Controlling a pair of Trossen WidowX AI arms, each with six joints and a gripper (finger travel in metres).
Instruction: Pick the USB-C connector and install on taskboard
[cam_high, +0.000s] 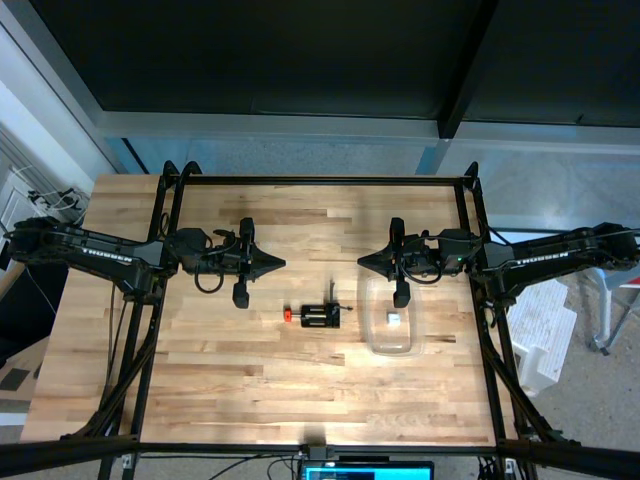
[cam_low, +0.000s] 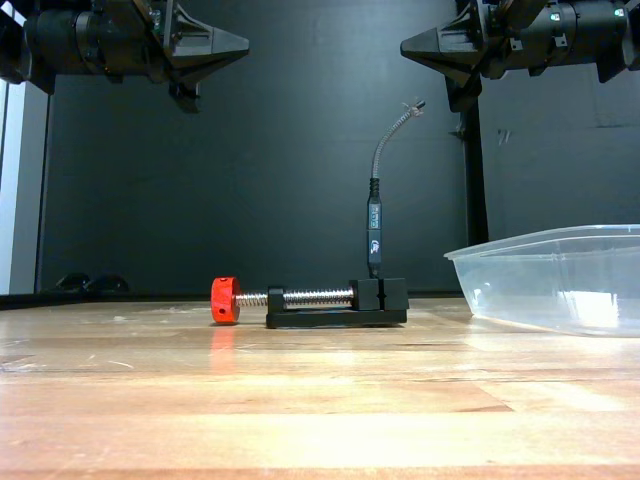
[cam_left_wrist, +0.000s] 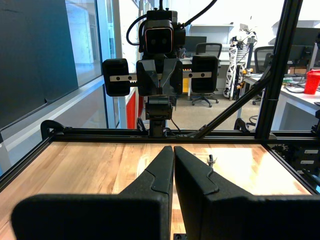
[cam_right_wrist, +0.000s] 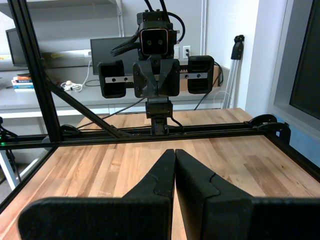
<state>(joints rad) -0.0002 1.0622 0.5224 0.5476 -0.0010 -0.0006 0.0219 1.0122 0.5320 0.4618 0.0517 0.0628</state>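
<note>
The taskboard (cam_high: 320, 317) is a small black block in the table's middle, with a red-orange knob (cam_low: 225, 300) on a screw at its left end. The USB-C connector (cam_low: 373, 235), a thin dark plug with a short braided cable stub, stands upright in the block's right end (cam_low: 380, 295). My left gripper (cam_high: 280, 264) hangs shut and empty, high above the table, to the left of and beyond the block. My right gripper (cam_high: 362, 262) hangs the same way on the right, also shut and empty. Both sets of fingertips (cam_left_wrist: 170, 157) (cam_right_wrist: 171, 160) are pressed together.
A clear plastic tray (cam_high: 378, 340) lies right of the block, holding a small white square piece (cam_high: 394, 318). A black metal frame (cam_high: 320, 181) runs around the table. The two arms face each other across the middle.
</note>
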